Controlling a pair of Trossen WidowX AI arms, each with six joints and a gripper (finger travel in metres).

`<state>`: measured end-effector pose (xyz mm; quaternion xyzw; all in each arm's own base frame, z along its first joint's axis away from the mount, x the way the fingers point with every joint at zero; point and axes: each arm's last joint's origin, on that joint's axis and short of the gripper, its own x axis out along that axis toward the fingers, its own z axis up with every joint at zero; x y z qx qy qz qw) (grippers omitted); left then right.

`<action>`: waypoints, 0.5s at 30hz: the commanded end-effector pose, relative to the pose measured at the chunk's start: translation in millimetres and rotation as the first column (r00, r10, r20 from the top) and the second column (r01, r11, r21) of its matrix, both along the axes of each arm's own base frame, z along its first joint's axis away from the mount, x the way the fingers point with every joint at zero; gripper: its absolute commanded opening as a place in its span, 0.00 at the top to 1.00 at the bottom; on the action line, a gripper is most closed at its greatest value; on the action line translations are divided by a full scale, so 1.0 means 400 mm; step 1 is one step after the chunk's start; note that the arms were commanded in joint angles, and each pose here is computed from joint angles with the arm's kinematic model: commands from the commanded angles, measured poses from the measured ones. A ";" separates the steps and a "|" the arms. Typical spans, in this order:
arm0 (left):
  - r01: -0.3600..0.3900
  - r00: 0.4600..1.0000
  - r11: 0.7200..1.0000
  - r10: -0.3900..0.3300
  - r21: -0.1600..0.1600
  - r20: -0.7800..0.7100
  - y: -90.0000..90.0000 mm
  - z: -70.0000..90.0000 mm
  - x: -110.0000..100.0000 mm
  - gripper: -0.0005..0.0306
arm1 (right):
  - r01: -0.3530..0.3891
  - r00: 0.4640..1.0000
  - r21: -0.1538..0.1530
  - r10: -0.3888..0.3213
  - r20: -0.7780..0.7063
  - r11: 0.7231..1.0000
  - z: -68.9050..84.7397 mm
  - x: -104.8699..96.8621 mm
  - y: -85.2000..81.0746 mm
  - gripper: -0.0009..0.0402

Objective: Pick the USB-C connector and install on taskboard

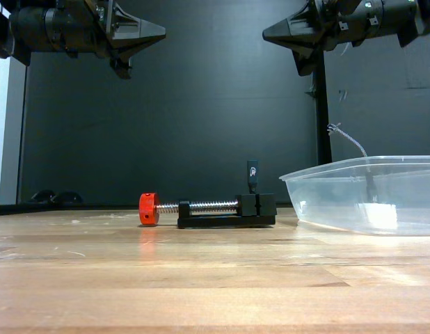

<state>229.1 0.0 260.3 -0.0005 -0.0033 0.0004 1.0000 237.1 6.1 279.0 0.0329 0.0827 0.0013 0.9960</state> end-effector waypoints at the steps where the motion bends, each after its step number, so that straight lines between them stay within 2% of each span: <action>1: 0.000 1.000 1.000 0.000 0.000 0.001 0.000 0.000 0.000 0.98 | -0.027 0.994 0.007 0.027 -0.108 1.000 0.009 0.000 0.006 0.98; 7: 0.000 1.000 1.000 0.000 0.000 0.001 0.000 0.000 0.000 0.98 | -0.028 0.961 0.028 0.035 -0.273 0.999 0.023 -0.011 0.013 0.98; 15: 0.000 1.000 1.000 0.000 0.000 0.001 0.000 0.000 0.000 0.98 | -0.036 0.896 0.023 0.042 -0.443 0.999 0.040 -0.035 0.024 0.98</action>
